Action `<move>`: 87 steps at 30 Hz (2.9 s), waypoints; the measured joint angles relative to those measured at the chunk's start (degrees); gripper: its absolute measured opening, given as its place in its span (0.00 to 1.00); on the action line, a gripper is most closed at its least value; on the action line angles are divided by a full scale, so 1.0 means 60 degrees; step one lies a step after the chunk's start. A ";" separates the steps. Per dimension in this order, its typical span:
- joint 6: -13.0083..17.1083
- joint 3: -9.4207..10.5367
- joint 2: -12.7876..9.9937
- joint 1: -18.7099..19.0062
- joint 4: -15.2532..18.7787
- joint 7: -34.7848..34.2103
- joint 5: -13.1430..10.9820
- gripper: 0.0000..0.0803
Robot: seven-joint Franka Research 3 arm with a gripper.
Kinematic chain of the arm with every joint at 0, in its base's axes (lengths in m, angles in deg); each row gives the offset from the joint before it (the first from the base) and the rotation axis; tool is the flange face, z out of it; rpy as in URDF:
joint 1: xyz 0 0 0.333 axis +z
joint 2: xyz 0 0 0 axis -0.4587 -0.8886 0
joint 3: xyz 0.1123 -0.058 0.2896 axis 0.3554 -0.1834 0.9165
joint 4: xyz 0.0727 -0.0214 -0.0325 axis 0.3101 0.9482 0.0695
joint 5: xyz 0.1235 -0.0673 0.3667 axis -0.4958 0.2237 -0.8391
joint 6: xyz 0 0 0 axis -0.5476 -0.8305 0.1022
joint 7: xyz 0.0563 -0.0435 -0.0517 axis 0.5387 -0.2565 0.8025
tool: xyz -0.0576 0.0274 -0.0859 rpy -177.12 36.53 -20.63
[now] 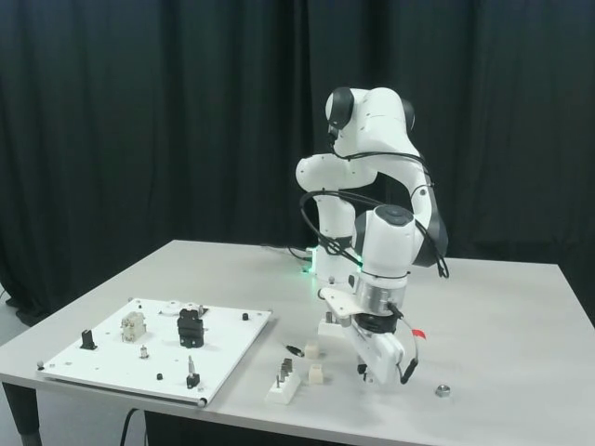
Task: Insert small gear.
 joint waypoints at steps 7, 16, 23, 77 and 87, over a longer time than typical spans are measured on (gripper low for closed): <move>-0.0016 0.0000 0.0004 -0.0030 -0.0004 0.0000 0.0017 0.24; -0.0114 0.0000 0.0005 -0.0091 -0.0064 0.0000 0.0076 0.24; -0.0199 0.0000 0.0013 -0.0137 -0.0123 0.0000 0.0113 0.24; -0.2560 0.1257 0.1818 -0.1946 0.0592 0.1851 0.2394 0.24; -0.2499 0.1780 0.2410 -0.2649 0.1289 0.3063 0.2714 0.24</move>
